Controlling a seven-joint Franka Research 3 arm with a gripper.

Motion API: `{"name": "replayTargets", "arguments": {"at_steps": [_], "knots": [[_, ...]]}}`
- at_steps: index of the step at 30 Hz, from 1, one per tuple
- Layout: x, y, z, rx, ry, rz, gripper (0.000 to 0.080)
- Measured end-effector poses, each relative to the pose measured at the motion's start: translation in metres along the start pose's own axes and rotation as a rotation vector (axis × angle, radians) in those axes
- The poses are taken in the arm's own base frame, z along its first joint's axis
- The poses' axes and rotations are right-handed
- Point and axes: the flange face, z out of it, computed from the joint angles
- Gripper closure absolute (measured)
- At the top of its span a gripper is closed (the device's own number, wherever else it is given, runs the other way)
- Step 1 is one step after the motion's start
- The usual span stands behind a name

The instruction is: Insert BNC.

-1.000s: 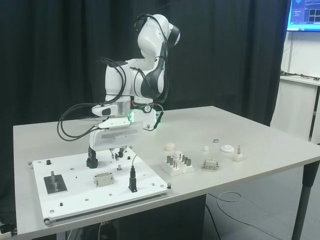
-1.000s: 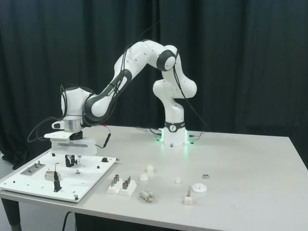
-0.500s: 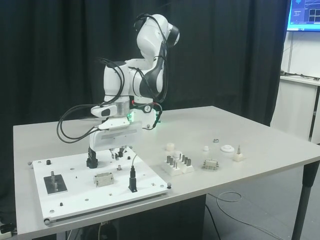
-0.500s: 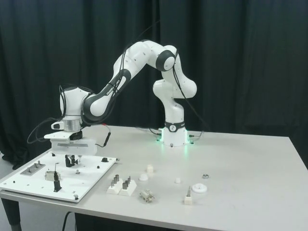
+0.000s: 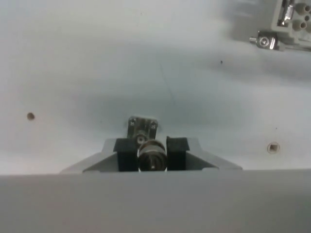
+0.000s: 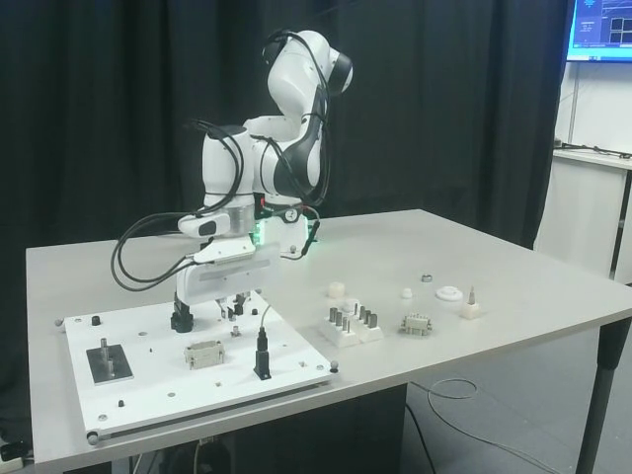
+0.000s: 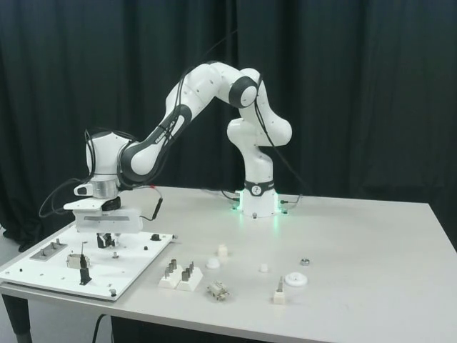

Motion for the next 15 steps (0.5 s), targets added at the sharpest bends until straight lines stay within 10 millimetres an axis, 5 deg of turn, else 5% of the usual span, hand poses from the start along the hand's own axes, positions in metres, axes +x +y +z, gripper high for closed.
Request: {"name": "replayTargets", "arguments": {"at_steps": [15], "knots": [[0.0029, -0.0011, 0.0090, -0.004, -0.020, -0.005, 0.0682]]}}
